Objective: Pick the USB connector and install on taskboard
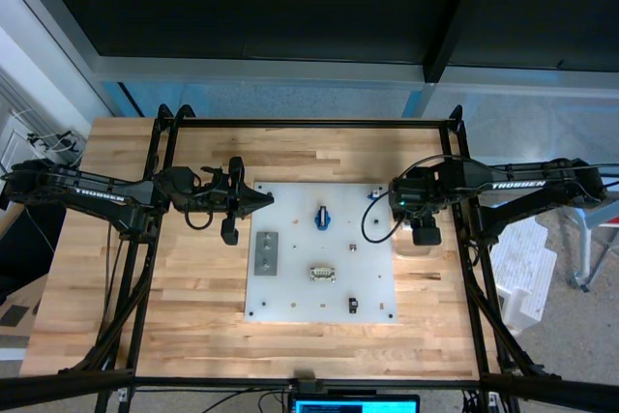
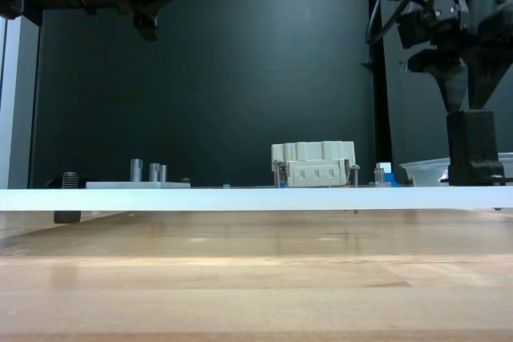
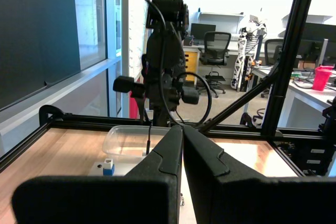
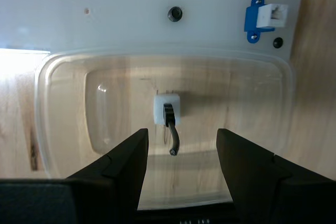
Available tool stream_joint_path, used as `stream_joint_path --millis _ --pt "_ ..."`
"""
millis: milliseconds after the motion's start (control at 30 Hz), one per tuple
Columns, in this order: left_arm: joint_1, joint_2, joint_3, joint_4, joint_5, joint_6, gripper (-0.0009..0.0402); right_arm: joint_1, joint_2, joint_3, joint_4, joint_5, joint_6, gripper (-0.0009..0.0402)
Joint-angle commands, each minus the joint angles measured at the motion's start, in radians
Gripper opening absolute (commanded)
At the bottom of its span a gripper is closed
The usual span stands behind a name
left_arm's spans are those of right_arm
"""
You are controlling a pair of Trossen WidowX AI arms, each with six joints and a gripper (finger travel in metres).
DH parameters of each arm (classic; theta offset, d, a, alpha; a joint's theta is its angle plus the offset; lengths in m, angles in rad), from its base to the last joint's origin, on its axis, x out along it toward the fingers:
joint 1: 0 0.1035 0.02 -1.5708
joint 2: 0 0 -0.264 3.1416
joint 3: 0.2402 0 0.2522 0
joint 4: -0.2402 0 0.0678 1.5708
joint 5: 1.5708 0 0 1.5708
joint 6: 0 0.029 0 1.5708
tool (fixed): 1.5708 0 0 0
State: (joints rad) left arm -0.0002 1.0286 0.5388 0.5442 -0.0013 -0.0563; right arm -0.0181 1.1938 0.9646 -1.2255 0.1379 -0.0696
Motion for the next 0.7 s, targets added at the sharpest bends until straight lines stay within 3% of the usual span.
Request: stream_joint_path --millis 33,600,700 --pt "0.000 0.001 0.000 0.000 0.000 0.000 0.0000 0.000 0.000 -0.043 0.018 -0.003 0.000 0.0181" --pt "0.000 0.001 0.000 0.000 0.000 0.000 0.0000 -0.050 0.060 -0.138 0.119 -0.009 -0.073 0.0181" --pt "0.000 0.001 0.000 0.000 0.000 0.000 0.0000 -0.055 0.060 -0.153 0.125 -0.026 -0.075 0.0181"
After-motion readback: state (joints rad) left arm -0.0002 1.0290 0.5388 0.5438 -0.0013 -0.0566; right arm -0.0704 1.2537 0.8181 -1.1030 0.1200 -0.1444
